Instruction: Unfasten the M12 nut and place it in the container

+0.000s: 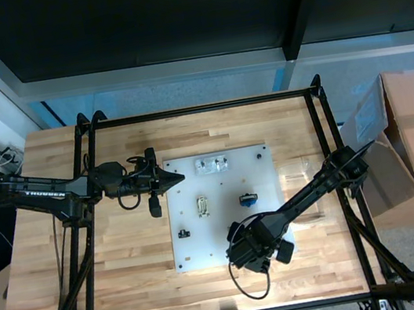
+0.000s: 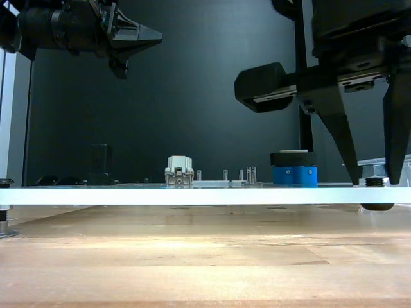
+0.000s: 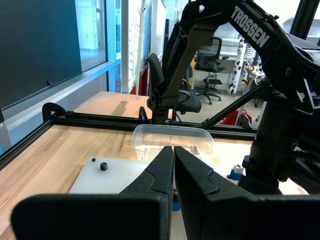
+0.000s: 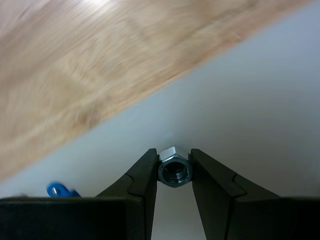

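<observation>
Right jaws pinching silver hex nut [image 4: 174,170] on stud [image 2: 374,182], left jaws closed over board [image 1: 221,236]

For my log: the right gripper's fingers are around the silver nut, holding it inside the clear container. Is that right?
Not inside it. The right gripper has its fingers around the silver nut down at the white board, near its near right edge, as the right wrist and high views show; the clear container stands apart. The left gripper hangs over the board's far left.
</observation>
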Controlling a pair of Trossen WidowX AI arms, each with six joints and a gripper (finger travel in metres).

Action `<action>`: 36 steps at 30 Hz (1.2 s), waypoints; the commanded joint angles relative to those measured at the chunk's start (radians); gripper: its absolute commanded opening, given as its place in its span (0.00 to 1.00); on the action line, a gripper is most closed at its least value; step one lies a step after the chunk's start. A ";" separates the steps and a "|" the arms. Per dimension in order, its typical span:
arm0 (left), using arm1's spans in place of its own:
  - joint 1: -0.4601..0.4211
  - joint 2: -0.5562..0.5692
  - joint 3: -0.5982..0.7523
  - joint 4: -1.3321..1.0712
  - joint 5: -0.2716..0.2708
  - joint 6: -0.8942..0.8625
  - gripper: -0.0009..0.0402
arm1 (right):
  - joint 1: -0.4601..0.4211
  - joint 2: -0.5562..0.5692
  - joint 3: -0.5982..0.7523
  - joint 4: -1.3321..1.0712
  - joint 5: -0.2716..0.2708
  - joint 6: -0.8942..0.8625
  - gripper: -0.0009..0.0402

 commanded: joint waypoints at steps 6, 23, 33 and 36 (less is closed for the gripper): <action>0.000 0.000 0.000 0.000 0.000 0.000 0.02 | 0.000 -0.044 0.000 -0.012 0.002 -0.223 0.05; 0.000 0.000 0.000 0.000 0.000 0.000 0.02 | -0.031 -0.296 -0.111 -0.145 0.009 -0.103 0.05; 0.000 0.000 0.000 0.000 0.000 0.000 0.02 | -0.127 -0.649 -0.460 -0.164 0.010 0.066 0.05; 0.000 0.000 0.000 0.000 0.000 0.000 0.02 | -0.164 -0.725 -0.542 -0.164 0.010 0.111 0.05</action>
